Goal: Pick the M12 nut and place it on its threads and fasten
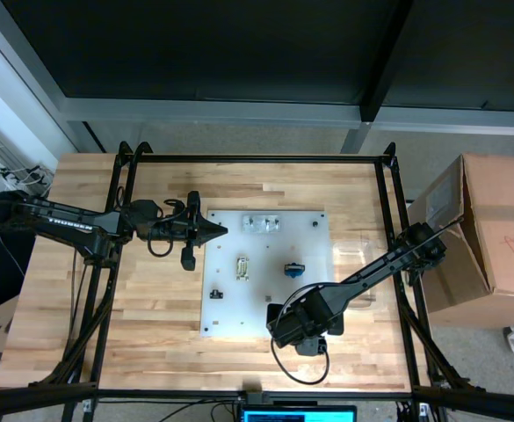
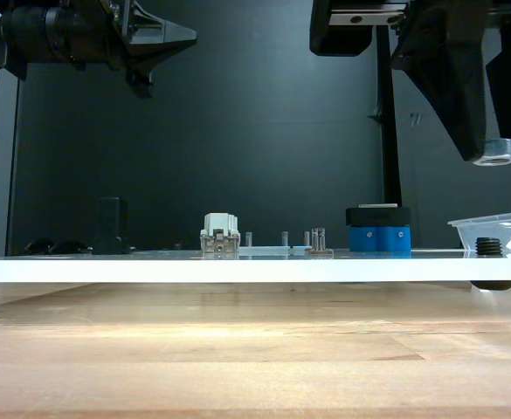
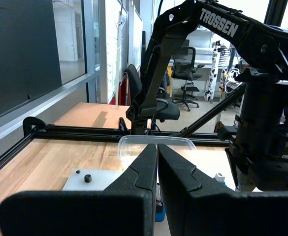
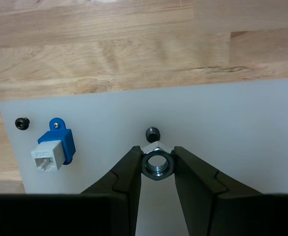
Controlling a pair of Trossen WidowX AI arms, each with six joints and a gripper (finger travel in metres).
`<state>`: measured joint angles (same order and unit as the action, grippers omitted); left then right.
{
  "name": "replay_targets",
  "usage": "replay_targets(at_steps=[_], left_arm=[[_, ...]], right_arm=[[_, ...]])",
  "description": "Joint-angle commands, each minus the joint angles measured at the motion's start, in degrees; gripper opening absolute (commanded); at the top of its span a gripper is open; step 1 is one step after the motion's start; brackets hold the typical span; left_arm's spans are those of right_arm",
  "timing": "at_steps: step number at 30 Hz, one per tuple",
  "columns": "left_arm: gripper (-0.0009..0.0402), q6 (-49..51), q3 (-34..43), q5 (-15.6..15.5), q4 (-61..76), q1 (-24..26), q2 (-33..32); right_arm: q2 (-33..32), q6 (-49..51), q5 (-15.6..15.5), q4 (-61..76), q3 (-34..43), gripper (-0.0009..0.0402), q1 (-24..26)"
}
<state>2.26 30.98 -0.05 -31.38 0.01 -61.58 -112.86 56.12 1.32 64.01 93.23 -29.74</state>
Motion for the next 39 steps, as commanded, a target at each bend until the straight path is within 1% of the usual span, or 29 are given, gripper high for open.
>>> replay_targets(at_steps=[1,8,12,17,39], left_arm=[[0.0000,0.0,0.0,0.0,0.0,0.0,0.0],[0.0000,0.0,0.0,0.0,0.0,0.0,0.0],[0.0000,0.0,0.0,0.0,0.0,0.0,0.0],[0.0000,0.0,0.0,0.0,0.0,0.0,0.0],[0.0000,0.0,0.0,0.0,0.0,0.0,0.0]], right_arm=[[-0.2,-0.1,0.1,-0.3,-0.1,0.0000,0.0],[-2.1,0.7,0.1,-1.6,-0.3,0.0000,0.2],[-2.0,2.8,0.1,-2.6,-1.4,0.0000,0.5],[-2.0,2.9,0.2,-3.5,-2.8,0.0000,0.7],[-2.3,2.9,0.2,-5.7,-4.2,0.0000,1.1]])
